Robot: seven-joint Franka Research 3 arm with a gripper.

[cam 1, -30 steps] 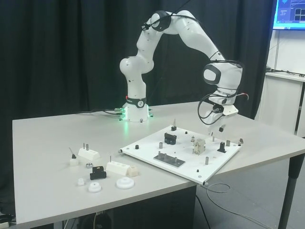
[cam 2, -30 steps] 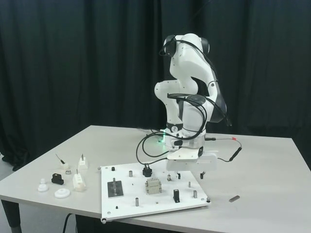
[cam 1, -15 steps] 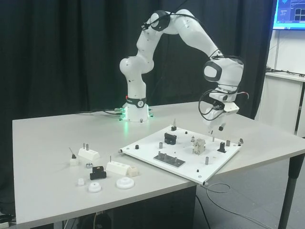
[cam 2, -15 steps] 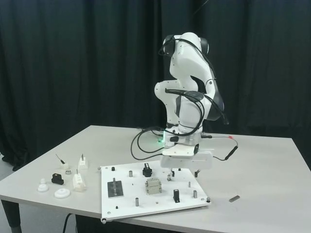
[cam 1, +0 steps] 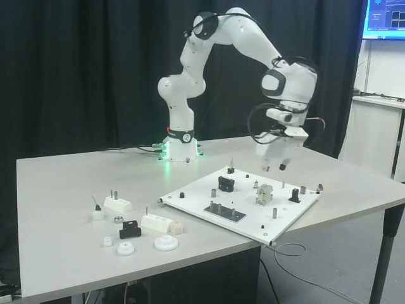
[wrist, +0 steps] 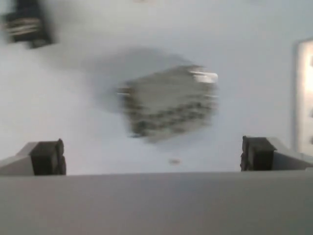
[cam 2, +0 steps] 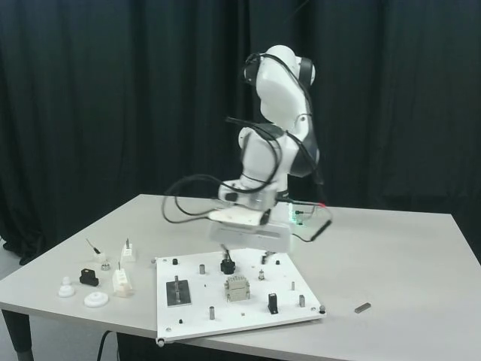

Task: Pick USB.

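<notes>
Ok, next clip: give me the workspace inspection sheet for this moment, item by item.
Surface: grey table bearing a white board of fixtures.
Job's things: small grey stick, possibly the USB, lies on the table beside the board, untouched.
Clutter: loose white and black parts on the table, off the board.
Gripper: gripper open, holding nothing, above a grey block.
Cables: black cable loops from the wrist.
Surroundings: black curtain, screen.
</notes>
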